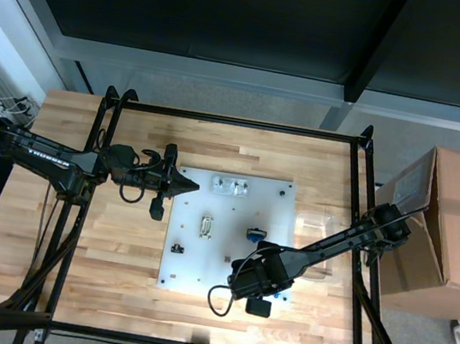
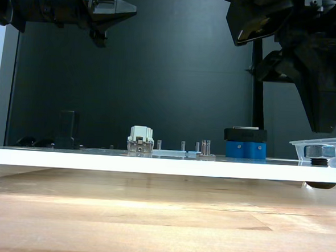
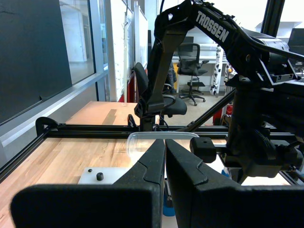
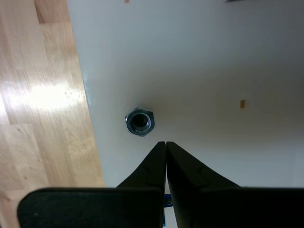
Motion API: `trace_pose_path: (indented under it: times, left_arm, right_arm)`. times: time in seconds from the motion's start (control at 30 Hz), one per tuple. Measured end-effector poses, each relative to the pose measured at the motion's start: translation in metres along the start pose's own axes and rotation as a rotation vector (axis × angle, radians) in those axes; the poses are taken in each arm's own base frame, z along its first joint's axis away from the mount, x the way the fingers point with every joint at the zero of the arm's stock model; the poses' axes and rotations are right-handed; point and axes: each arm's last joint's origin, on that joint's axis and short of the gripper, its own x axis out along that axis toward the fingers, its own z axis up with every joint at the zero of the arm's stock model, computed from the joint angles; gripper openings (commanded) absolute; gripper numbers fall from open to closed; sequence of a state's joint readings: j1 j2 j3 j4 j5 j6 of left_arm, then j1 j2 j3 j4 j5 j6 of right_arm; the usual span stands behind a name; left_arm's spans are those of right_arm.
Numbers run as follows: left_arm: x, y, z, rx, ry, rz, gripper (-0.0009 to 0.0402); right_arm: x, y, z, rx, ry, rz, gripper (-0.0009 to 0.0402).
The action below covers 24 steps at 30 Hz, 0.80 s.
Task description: Pick the M12 nut and place it on its threads and fasten
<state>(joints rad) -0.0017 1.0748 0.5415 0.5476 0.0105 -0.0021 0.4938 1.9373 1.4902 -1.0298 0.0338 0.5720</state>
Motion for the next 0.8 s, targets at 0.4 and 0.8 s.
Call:
trace_pose_path:
  times: [0.4, 0.8]
  left_arm:
    - [0.0, 0.0, 0.0, 0.0, 0.0, 0.0, 0.0]
    - [0.0, 0.0, 0.0, 0.0, 0.0, 0.0, 0.0]
  right_arm:
    - [0.015, 0.0, -0.004, -0.017, -0.016, 0.01, 0.0]
    - [0.015, 0.005, -0.005, -0.113, 0.049, 0.153, 0.0]
